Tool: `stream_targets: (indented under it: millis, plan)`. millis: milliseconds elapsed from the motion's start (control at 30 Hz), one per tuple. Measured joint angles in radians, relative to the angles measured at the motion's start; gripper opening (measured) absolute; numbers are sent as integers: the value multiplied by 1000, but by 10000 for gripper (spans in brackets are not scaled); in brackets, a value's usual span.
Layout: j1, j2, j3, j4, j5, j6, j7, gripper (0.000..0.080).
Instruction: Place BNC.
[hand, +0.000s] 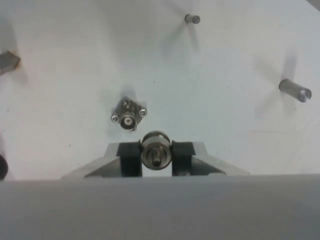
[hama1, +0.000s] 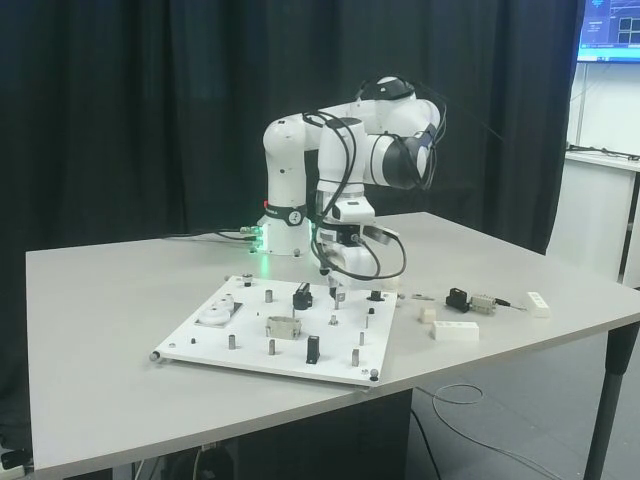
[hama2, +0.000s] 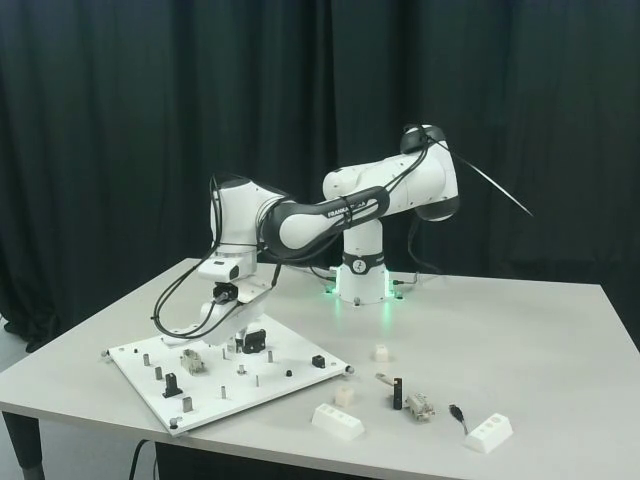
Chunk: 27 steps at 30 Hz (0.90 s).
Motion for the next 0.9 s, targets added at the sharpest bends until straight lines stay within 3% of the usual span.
stream_targets:
  millis: [400, 667, 900]
  plan:
    - [8, -7, -1, 26, 0, -22, 47, 123]
    - [32, -13, -4, 90, 5, -82, 143, 123]
    - [51, -12, 7, 157, 4, -96, 254, 123]
